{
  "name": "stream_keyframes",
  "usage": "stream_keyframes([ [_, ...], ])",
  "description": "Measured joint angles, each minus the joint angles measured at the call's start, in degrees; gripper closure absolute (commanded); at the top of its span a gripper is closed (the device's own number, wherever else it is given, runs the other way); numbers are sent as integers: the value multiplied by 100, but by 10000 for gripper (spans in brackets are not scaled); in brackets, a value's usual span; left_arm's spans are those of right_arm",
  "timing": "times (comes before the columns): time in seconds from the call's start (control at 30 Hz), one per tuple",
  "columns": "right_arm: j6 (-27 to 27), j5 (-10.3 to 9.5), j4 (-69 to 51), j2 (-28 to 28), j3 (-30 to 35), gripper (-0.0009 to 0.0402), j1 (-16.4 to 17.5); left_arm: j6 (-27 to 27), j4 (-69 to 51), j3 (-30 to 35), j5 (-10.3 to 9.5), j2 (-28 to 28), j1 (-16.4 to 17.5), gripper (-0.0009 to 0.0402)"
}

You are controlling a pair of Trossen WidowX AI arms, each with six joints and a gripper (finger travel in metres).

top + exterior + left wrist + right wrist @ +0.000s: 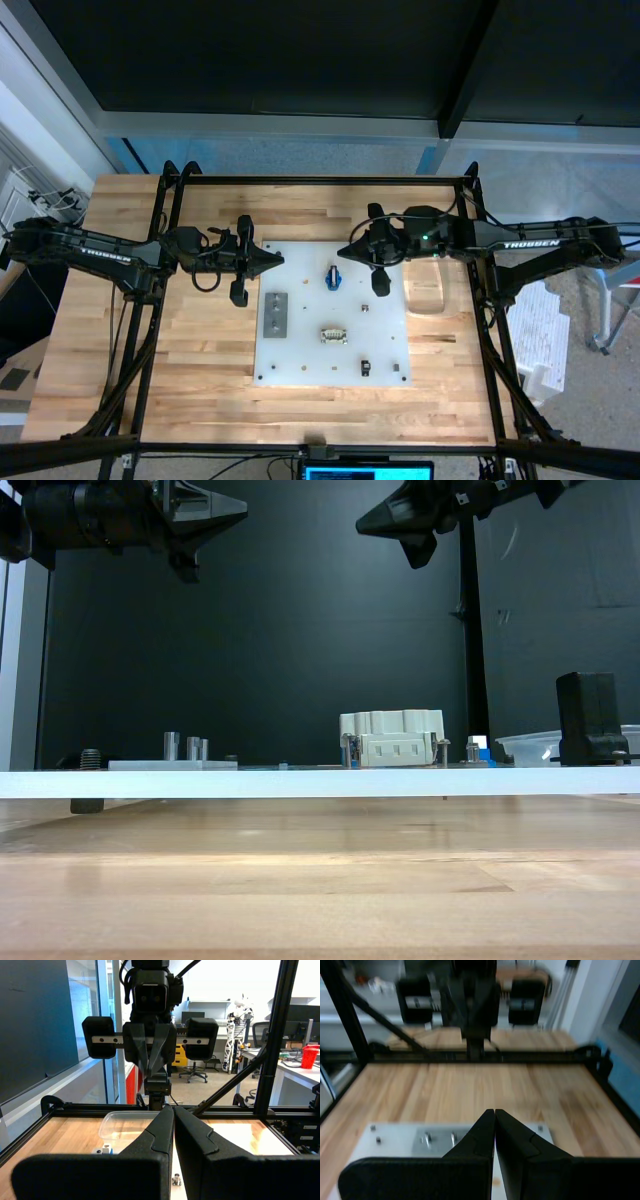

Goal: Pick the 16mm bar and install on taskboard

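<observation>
The white taskboard lies flat at the table's centre, carrying a grey metal block, a blue part and a silver connector. I cannot pick out the 16mm bar in any view. My left gripper hovers high over the board's far left corner, shut and holding nothing, its fingers pressed together. My right gripper hangs above the board's far edge near the blue part, also shut and empty. The two grippers point at each other, both well above the board.
A small clear plastic tray sits on the wood just right of the board, under the right arm. A small black part stands near the board's front right. A black frame borders the table.
</observation>
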State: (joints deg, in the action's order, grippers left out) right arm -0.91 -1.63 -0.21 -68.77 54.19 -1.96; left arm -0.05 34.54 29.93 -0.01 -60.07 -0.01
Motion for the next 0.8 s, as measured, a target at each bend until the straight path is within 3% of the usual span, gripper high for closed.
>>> stream_keyframes([
  [0.47,271,-9,2452,199,-1082,393,-13,-2,0,0,-2,-2,0,393],
  [0.8,365,0,2743,278,-1370,394,7,0,-2,2,-2,0,0,393],
])
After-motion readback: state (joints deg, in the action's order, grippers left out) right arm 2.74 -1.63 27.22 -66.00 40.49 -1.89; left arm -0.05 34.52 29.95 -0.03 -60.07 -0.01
